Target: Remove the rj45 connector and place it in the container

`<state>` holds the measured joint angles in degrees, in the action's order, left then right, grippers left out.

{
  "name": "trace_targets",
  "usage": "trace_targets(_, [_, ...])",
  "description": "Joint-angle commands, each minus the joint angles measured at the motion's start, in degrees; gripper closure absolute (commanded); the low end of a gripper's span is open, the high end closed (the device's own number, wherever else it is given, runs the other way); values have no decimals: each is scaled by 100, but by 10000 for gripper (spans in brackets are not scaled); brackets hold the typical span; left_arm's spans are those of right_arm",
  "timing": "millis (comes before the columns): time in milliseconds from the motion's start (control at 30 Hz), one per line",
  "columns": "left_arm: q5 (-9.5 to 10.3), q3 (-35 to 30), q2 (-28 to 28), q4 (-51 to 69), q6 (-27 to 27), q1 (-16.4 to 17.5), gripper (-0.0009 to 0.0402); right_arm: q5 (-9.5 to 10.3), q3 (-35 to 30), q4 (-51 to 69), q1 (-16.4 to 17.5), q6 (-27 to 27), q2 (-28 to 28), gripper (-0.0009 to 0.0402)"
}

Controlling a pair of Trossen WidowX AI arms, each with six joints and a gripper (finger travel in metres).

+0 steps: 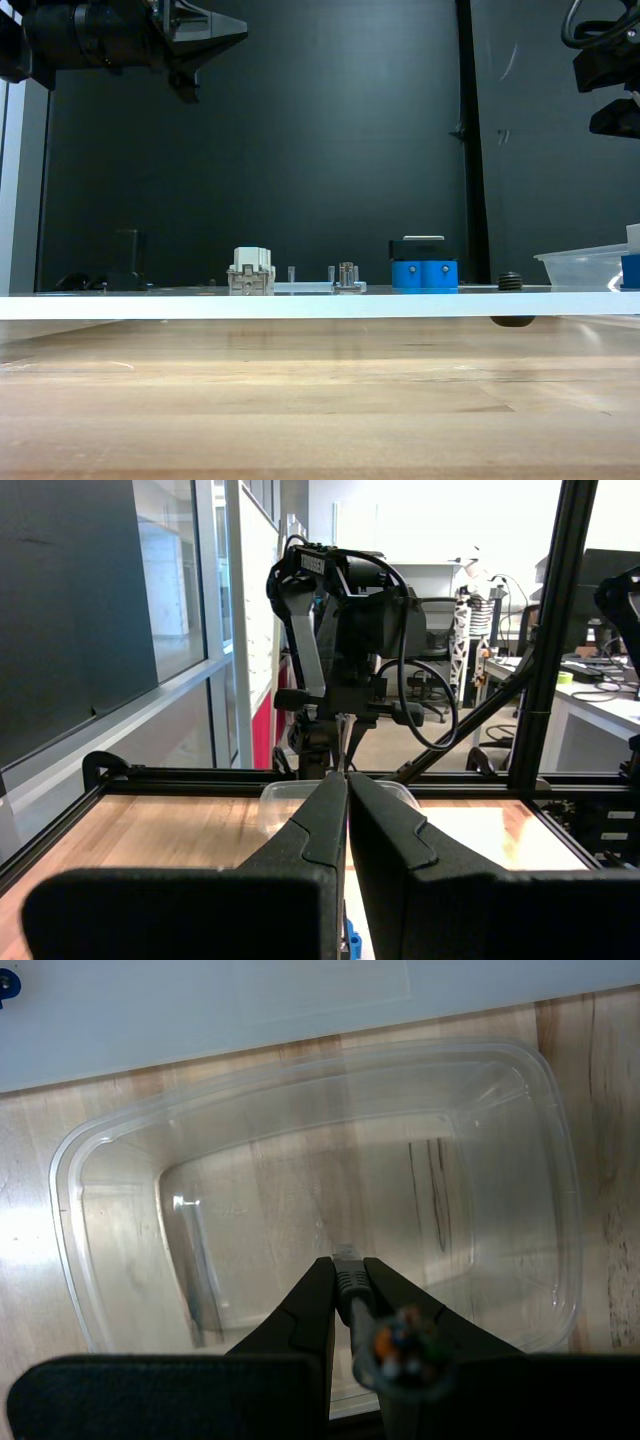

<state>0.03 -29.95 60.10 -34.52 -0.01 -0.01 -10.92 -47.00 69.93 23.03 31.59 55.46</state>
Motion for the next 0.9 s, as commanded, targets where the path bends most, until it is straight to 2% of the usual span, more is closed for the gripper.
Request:
trace_targets(33, [0, 0, 0, 0, 0, 0, 392, -2, -4, 0, 2, 11, 4, 356])
trace_targets(900, [0, 0, 0, 0, 0, 0, 392, -2, -4, 26, -2, 7, 15, 165])
